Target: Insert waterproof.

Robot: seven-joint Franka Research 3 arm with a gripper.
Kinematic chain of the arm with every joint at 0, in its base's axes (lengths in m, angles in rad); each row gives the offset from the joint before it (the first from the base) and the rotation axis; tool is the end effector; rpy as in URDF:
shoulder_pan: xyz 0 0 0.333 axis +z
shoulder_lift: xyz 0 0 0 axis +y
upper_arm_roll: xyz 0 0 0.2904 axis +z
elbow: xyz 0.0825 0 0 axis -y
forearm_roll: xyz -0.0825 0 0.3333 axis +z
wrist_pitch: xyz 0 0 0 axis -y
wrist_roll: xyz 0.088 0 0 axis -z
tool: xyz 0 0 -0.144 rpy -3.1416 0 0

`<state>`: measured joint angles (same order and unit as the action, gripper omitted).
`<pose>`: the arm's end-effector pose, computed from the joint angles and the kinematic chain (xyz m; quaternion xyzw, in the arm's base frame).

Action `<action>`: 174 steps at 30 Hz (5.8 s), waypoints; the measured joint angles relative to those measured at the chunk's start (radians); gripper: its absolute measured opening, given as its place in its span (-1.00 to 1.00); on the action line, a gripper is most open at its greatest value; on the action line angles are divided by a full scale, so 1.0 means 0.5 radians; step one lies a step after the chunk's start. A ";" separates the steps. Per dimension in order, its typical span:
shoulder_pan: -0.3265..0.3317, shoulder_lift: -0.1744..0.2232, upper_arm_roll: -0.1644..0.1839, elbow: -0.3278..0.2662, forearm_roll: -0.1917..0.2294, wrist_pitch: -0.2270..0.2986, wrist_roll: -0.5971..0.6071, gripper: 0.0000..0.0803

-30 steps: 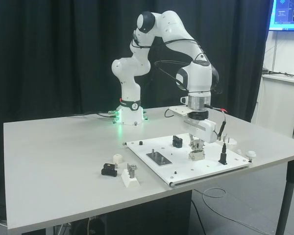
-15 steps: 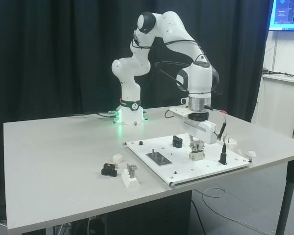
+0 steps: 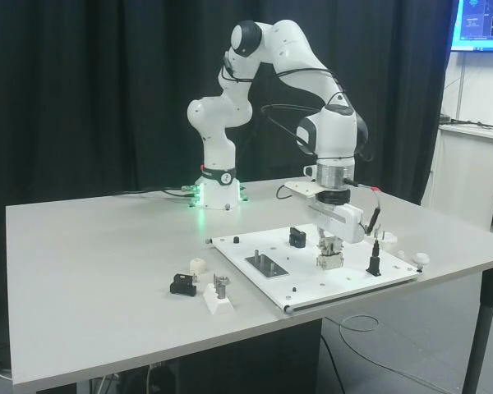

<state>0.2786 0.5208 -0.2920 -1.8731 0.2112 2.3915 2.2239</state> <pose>0.5936 0.0052 0.2229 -0.3846 0.9230 -0.0050 0.0125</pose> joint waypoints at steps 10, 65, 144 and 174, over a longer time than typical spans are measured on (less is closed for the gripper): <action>0.000 0.004 -0.003 0.000 0.000 0.043 -0.019 -0.21; 0.002 -0.014 -0.012 -0.038 0.080 0.047 -0.074 -0.22; 0.048 -0.036 -0.050 -0.131 0.199 0.223 -0.091 -0.22; 0.099 -0.026 -0.097 -0.150 0.233 0.263 -0.036 -0.22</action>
<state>0.3282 0.5078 -0.3403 -1.9481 0.3275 2.5233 2.2060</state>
